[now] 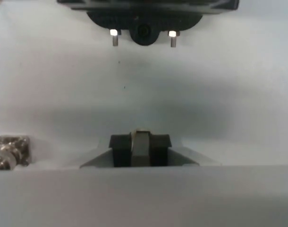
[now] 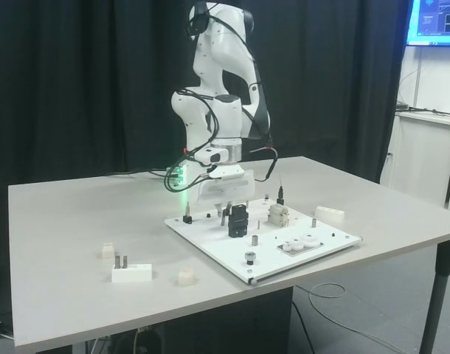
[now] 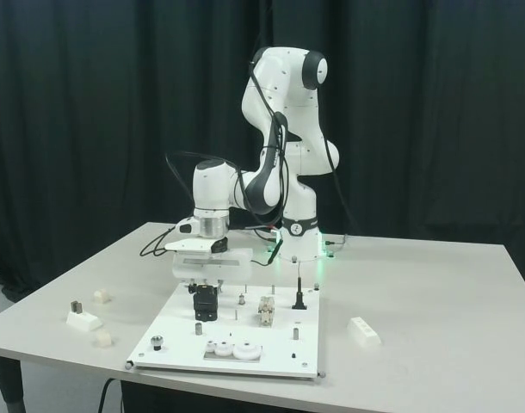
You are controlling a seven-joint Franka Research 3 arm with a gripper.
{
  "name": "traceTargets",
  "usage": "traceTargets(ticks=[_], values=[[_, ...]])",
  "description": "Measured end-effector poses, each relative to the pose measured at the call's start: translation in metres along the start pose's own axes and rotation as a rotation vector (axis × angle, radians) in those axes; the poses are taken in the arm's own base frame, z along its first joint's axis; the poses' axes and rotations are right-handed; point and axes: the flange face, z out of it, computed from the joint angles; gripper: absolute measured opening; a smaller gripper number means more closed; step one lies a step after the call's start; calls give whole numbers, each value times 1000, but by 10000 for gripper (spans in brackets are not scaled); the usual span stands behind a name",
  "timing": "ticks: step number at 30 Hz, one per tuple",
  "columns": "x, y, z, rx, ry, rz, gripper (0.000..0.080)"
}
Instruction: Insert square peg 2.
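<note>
i am hovering my gripper (image 2: 226,209) low over the white board (image 3: 271,353) that is lying on the grey desk (image 2: 70,221), right above the black block (image 2: 237,221) standing near the board's middle. in the wrist view i am looking down at the square peg (image 1: 140,147), a grey piece standing upright between two black faces (image 1: 120,150). i cannot tell whether those faces are my own fingertips or the walls of the block, so i cannot tell how far my gripper is open or whether it is really gripping the peg. in both room views my hand is sitting so close over the block that the gap between them is hidden. judging from this, i am working at the insertion itself: the peg is lined up with the block and looks at least partly down in it, but how deep it is seated is not showing. what is probably left is pressing it fully home, letting go and lifting clear. the other parts are lying off to the side: the white gears (image 3: 231,348) at the board's front edge, a small white holder (image 2: 131,272) and white blocks (image 2: 185,277) on the bare desk.
</note>
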Motion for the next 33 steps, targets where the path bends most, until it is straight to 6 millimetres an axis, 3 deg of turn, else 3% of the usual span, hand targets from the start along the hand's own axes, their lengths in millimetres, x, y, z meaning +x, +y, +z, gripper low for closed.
traceTargets(ticks=[33], values=[[2,-1,0,8,-1,17,75]])
